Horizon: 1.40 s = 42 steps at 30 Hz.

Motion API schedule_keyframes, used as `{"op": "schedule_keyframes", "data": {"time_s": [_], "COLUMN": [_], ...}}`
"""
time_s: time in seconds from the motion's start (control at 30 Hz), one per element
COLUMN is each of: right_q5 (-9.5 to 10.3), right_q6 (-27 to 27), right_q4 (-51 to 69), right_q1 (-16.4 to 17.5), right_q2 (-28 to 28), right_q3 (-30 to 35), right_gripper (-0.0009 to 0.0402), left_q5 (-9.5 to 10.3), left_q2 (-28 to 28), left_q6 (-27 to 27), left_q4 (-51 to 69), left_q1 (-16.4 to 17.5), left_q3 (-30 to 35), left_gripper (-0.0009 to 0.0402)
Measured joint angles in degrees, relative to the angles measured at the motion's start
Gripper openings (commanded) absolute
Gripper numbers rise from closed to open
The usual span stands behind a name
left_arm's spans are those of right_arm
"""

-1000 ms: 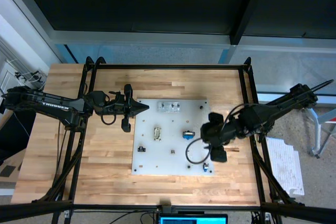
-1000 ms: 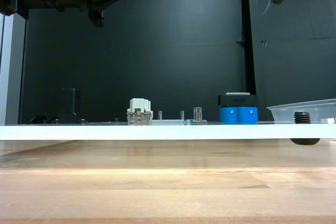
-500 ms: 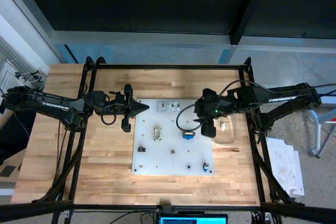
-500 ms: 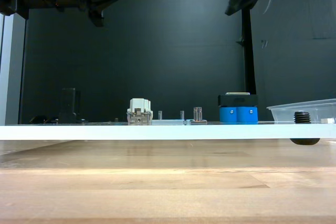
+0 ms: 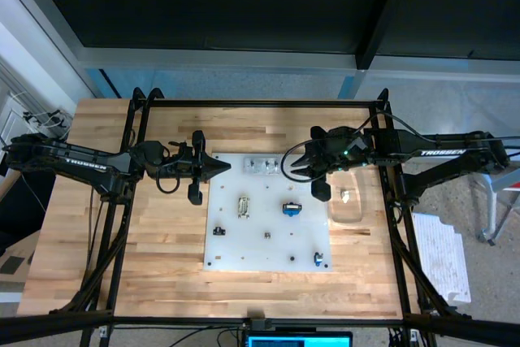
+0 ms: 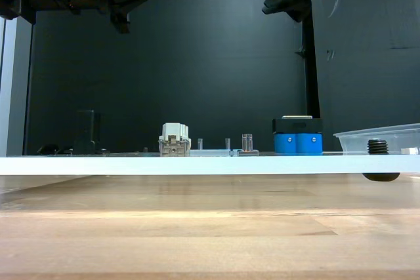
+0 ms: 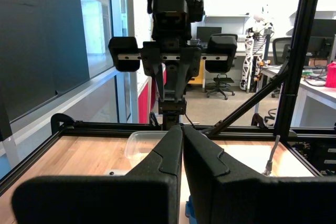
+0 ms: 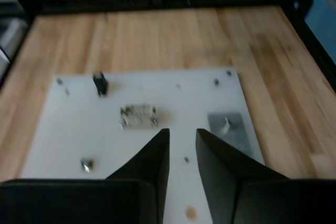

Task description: Pick the RJ45 connector and install on taskboard

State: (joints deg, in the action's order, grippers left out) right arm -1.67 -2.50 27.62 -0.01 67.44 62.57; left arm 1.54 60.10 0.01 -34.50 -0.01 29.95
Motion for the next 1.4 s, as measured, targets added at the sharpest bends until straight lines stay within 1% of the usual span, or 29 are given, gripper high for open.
{"op": "schedule_keyframes", "data": {"time_s": [0.13, 0.27, 0.4, 0.53, 0.57, 0.6, 0.67, 0.7, 0.73, 0.97, 1.3, 1.4], "right_q5": [0.26, 0.39, 0.35, 0.39, 0.68, 1.57, 3.98, 4.81, 5.07, 5.35, 6.29, 6.27], "right_q6": [0.4, 0.5, 0.5, 0.8, 1.0, 1.3, 1.4, 1.4, 1.4, -0.8, -1.7, -1.7], "right_q4": [-8.0, -16.8, -23.1, -25.8, -26.7, -28.0, -30.9, -32.4, -33.9, -41.9, -50.0, -51.5], "right_q1": [-0.1, -0.2, -0.8, -2.3, -2.7, -3.1, -3.9, -4.1, -4.3, -4.3, -4.1, -4.1], "right_q2": [-1.7, -3.4, -4.9, -6.0, -6.1, -6.3, -6.4, -6.6, -6.6, -7.6, -9.7, -10.4], "right_q3": [-3.9, -7.6, -11.0, -13.0, -13.6, -14.4, -15.8, -16.5, -17.3, -21.4, -26.0, -27.4], "right_gripper": [0.0018, 0.0002, 0.0002, 0.0000, -0.0001, 0.0000, 0.0000, 0.0000, 0.0000, 0.0000, 0.0000, 0.0000], "left_q5": [0.02, 0.00, 0.00, 0.00, 0.00, 0.00, 0.00, 0.02, 0.02, 0.02, 0.00, 0.00], "left_q2": [0.0, 0.0, 0.0, 0.0, 0.0, 0.0, 0.0, 0.0, 0.0, 0.0, 0.0, 0.0], "left_q6": [0.0, 0.0, 0.0, 0.0, 0.0, 0.0, 0.0, 0.0, 0.0, 0.0, 0.0, 0.0], "left_q4": [0.0, 0.0, 0.0, 0.0, 0.0, 0.0, 0.0, 0.0, 0.0, 0.0, 0.0, 0.0], "left_q1": [0.0, 0.0, 0.0, 0.0, 0.0, 0.0, 0.0, 0.0, 0.0, 0.0, 0.0, 0.0], "left_q3": [0.0, 0.0, 0.0, 0.0, 0.0, 0.0, 0.0, 0.0, 0.0, 0.0, 0.0, 0.0], "left_gripper": [0.0000, 0.0000, 0.0000, 0.0000, 0.0000, 0.0000, 0.0000, 0.0000, 0.0000, 0.0000, 0.0000, 0.0000]}}
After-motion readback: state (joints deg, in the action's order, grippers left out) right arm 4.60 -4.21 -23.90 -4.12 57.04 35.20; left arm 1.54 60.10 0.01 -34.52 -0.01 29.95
